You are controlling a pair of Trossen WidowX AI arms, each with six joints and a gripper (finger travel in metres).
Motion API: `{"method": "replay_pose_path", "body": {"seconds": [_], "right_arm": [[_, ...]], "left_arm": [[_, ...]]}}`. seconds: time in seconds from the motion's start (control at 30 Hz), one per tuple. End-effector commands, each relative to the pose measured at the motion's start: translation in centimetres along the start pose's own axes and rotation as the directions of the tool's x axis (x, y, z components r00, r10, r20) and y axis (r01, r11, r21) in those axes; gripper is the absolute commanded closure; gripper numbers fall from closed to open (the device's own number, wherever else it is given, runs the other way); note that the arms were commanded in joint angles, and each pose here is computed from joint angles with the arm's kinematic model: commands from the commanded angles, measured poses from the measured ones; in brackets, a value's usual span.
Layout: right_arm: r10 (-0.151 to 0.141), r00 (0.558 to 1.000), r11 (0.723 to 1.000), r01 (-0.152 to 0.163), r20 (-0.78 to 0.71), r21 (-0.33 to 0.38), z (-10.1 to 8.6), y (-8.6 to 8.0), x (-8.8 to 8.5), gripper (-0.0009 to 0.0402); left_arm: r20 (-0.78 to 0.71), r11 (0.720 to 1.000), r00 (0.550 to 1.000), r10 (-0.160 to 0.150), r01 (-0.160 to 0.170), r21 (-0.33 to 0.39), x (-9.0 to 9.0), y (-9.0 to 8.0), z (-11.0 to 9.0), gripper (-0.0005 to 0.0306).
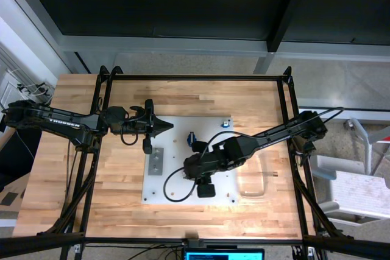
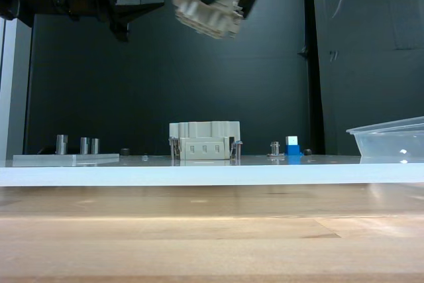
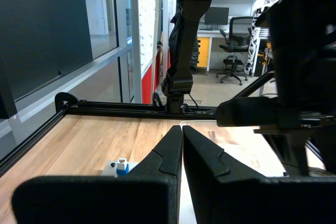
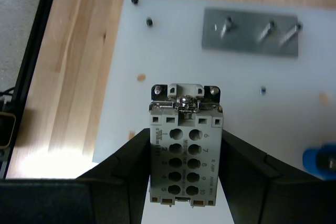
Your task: Remove the HAN10-E connector and place it in the container
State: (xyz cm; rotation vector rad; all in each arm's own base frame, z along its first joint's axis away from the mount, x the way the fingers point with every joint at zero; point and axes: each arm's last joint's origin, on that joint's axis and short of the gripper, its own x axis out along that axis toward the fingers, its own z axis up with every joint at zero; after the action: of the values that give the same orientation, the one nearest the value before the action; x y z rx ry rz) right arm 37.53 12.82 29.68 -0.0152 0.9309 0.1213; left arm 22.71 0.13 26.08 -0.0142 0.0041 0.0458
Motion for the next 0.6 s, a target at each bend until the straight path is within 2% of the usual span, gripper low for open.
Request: {"method": "replay_pose_path", "body": {"seconds": [0.03,0.6], "right_arm": [[0.001,1.0,1.0,-0.001,-0.004,0.024,-1.3,-0.2,-0.7,0.0381],[0.008,0.997,0.998,-0.004,-0.075,0.056,-8.2,-0.7,-3.4,0.0381]], "left_arm": [[-0.001,1.0,1.0,0.0,0.0,0.0,0.0,0.0,0.0,0.03],[0.0,1.0,1.0,0.0,0.0,0.0,0.0,0.0,0.0,0.03]]}}
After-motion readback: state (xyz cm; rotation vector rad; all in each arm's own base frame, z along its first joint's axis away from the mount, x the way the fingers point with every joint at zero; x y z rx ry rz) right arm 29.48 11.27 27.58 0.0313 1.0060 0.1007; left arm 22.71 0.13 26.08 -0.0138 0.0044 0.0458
